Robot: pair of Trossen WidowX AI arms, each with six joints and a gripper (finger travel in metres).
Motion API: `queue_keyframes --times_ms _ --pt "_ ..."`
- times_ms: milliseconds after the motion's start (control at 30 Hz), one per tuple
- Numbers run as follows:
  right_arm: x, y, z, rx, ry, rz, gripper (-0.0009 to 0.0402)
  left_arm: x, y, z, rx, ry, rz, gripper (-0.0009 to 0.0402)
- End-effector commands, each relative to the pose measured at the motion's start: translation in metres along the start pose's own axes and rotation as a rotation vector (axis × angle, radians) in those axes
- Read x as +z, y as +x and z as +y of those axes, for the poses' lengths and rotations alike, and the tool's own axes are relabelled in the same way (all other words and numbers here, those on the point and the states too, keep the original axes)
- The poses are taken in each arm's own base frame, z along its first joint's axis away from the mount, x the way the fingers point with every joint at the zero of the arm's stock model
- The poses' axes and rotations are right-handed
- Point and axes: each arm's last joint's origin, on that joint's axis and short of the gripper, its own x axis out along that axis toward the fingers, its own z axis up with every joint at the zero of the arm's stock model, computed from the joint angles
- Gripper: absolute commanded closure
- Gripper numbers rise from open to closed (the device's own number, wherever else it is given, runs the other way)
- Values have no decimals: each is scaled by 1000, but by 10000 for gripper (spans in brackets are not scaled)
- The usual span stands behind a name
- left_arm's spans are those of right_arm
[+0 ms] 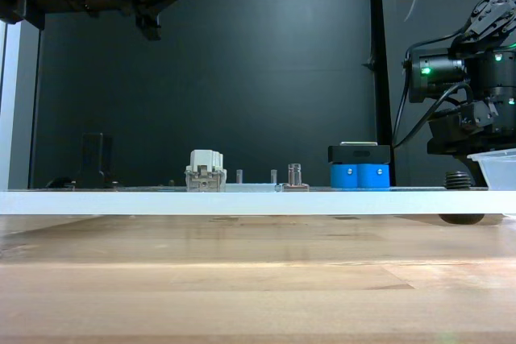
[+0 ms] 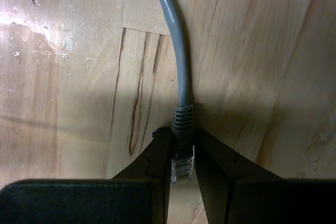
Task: Remove the RJ45 connector from the taskboard and place in the container
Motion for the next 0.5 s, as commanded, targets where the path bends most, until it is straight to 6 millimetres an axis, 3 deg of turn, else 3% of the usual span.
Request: queue_keyframes --times_ms 33,267,500 --pt "-1 0 1 13 -13 7 393 0 0 0 0 0 0 393" --pt "4 -14 -3 12 -21 4 395 0 0 0 0 0 0 393" --pt "16 -54 -11 5 7 -10 394 0 0 0 0 0 0 393"
